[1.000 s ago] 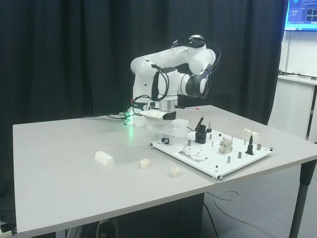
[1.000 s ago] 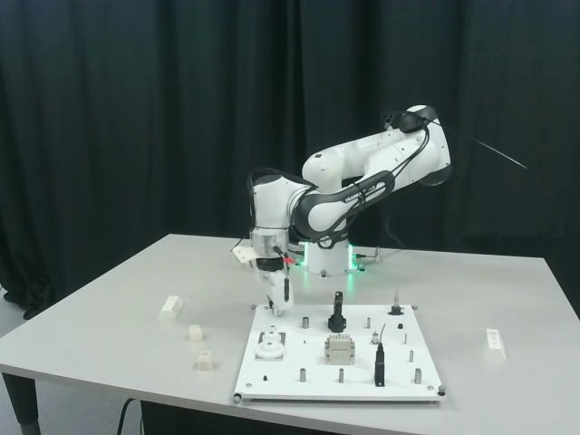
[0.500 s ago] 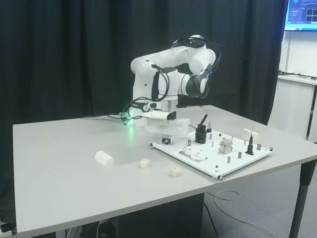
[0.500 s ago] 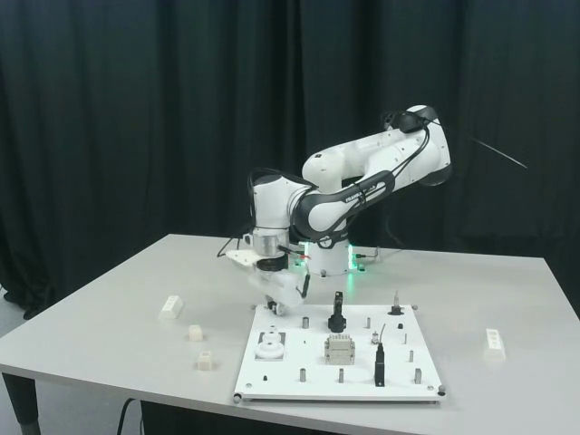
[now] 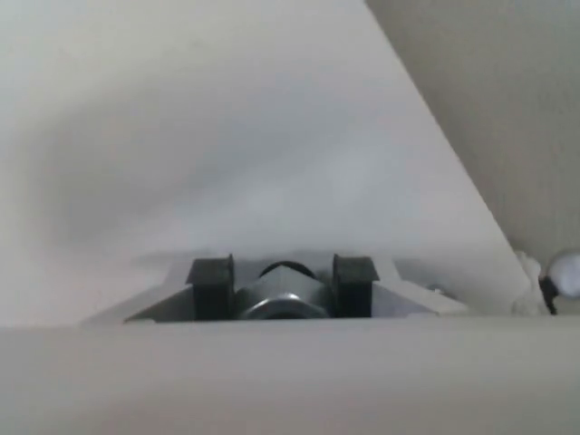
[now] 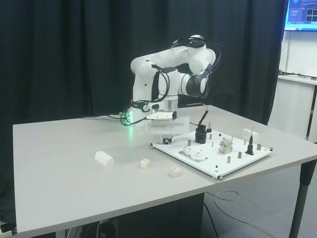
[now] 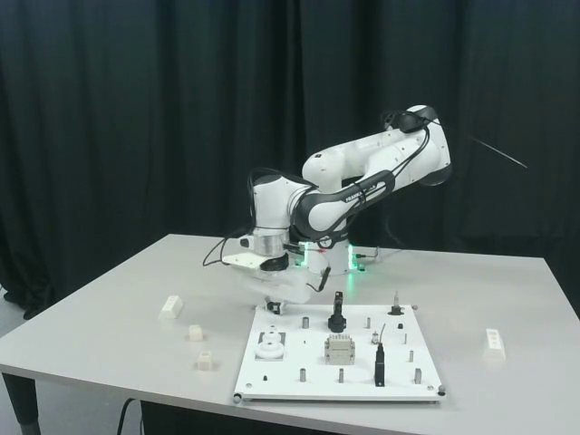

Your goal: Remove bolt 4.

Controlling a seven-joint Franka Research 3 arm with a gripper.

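Observation:
In the wrist view my two black fingertips (image 5: 210, 285) stand on either side of a grey metal bolt (image 5: 285, 301) and press against it. My gripper (image 5: 283, 288) is shut on this bolt, just above the white board (image 5: 227, 163). In the room views the gripper (image 6: 167, 140) (image 7: 275, 308) points straight down at the corner of the white board (image 6: 237, 163) (image 7: 317, 381) nearest the arm's base. The hand hides the bolt in both room views.
The board carries a black upright part (image 7: 337, 317), a black plug (image 7: 380, 365), a white gear (image 7: 270, 344) and several small grey pegs. Three white blocks (image 7: 169, 308) (image 7: 195, 333) (image 7: 206, 362) lie on the table beside the board. Another white piece (image 7: 494, 343) lies past the board's other side.
The hand has turned about its upright axis while staying over the same corner of the board. The gripper has kept its place on the bolt.

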